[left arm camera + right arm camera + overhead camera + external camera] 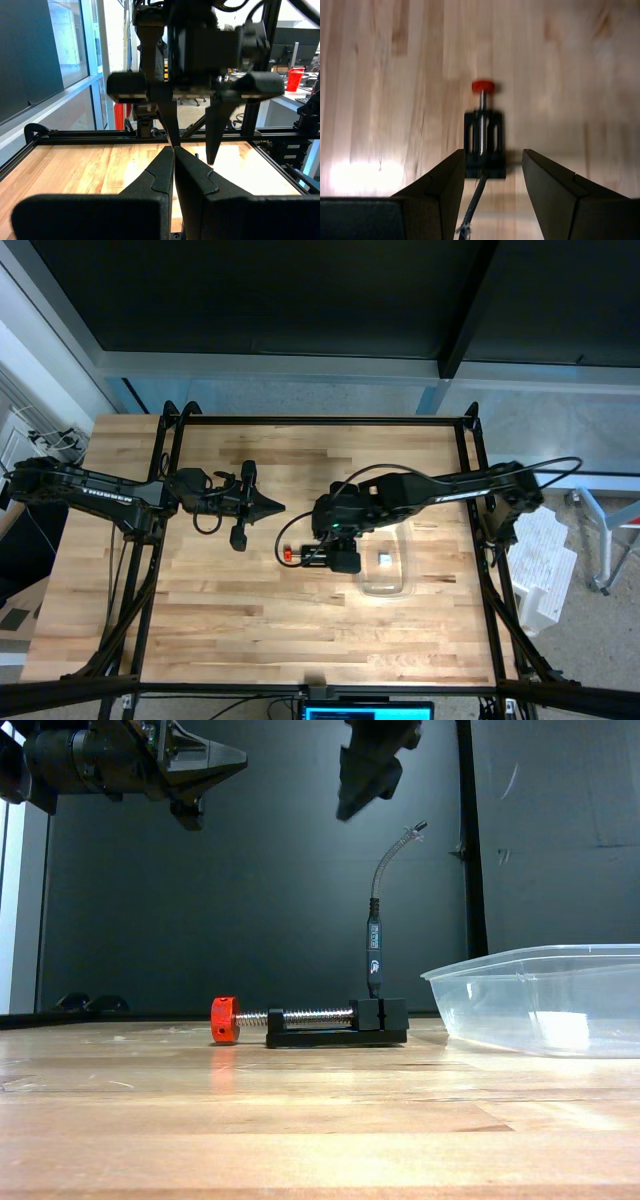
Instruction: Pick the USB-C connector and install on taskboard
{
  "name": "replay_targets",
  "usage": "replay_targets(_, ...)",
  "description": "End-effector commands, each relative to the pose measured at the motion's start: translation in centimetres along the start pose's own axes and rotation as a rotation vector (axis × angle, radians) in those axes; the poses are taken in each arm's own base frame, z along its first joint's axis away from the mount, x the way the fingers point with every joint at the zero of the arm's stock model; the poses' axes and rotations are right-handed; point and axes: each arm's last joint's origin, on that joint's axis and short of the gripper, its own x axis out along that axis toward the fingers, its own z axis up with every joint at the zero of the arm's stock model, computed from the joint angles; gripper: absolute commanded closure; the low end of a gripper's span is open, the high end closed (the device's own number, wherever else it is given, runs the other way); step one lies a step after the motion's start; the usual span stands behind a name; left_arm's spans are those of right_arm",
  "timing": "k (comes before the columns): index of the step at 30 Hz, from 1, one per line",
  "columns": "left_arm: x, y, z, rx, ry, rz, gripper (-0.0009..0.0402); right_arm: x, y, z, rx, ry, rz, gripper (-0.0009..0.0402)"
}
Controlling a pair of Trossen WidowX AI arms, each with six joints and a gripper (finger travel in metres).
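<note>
One connector (373,948) stands upright in the taskboard (336,1025), mid-table, long axis left-right, knob (224,1020) at the left end. Straight above hangs the right gripper (368,768), released (its wrist view shows the cable (475,200) loose between the spread fingers (445,180); low view shows the height gap). Farther left, the left gripper (272,507) sits clenched, empty.

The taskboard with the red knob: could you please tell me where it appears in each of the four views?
High view: taskboard on the table, right of the shut left gripper.
Low view: below the right gripper, left of the clear tray.
Left wrist view: not in it.
Right wrist view: just ahead of the right gripper's open jaws.
Shared landmark: its red knob.
</note>
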Motion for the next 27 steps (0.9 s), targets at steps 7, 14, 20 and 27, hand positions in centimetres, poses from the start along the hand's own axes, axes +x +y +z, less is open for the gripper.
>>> replay_targets(7, 0.0, 0.0, 0.0, 0.000, 0.000, 0.000, 0.0393, -1.8, -1.5, -2.9, 0.010, -0.267, -0.021, 0.0258)
replay_targets(14, 0.0, 0.0, 0.0, 0.000, 0.000, 0.000, 0.0393, -2.5, -2.8, -5.0, 0.041, -0.449, -0.023, 0.0326)
replay_targets(20, 0.0, 0.0, 0.0, 0.000, 0.000, 0.000, 0.0393, -2.7, -3.4, -6.4, 0.024, -0.555, -0.032, 0.0396)
replay_targets(27, 0.0, 0.0, 0.0, 0.000, 0.000, 0.000, 0.0393, -2.7, -4.1, -7.8, 0.047, -0.675, -0.035, 0.0392)
